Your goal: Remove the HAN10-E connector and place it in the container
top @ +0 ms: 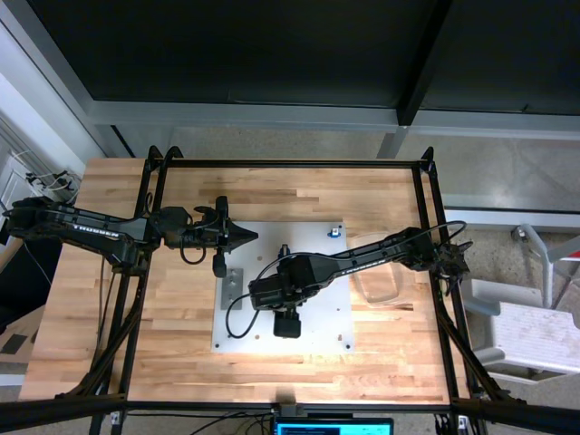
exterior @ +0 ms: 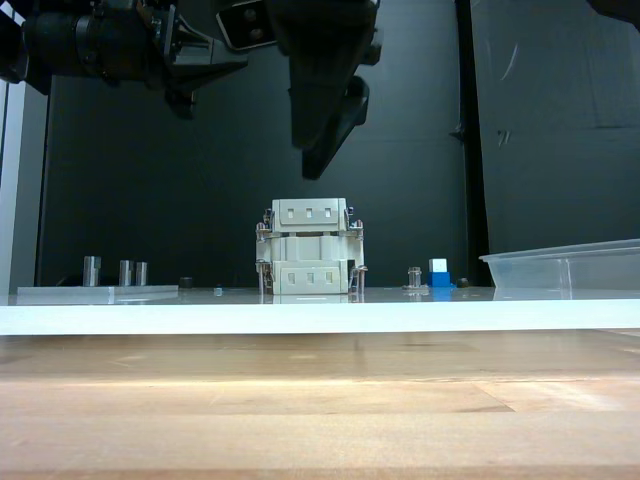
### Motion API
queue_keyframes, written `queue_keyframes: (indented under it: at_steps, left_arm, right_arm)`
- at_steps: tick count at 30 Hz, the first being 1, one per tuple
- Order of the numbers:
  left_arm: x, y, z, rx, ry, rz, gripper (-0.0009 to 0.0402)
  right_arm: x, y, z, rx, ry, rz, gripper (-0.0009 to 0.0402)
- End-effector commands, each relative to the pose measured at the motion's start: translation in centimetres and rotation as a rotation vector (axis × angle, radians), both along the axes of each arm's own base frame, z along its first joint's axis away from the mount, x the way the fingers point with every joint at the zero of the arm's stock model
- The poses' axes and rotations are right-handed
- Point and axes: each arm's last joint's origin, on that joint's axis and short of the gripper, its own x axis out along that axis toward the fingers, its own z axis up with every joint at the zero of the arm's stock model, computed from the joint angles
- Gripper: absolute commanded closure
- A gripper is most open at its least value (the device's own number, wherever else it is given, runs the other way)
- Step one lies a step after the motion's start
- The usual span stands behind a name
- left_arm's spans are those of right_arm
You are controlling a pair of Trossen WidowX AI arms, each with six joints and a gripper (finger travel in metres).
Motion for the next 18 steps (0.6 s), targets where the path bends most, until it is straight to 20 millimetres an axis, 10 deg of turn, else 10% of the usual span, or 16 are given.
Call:
queue_keyframes:
  at_steps: [1,18]
  left_arm:
    - [0.0,0.0,0.0,0.000,0.001,0.000,0.0393]
    - [0.0,0.0,0.0,0.000,0.001,0.000,0.0393]
  right_arm:
    - [0.3,0.1,-0.7,-0.002,0.008,0.005,0.0139]
    - [0.4,0.1,-2.3,-0.014,0.016,0.009,0.0140]
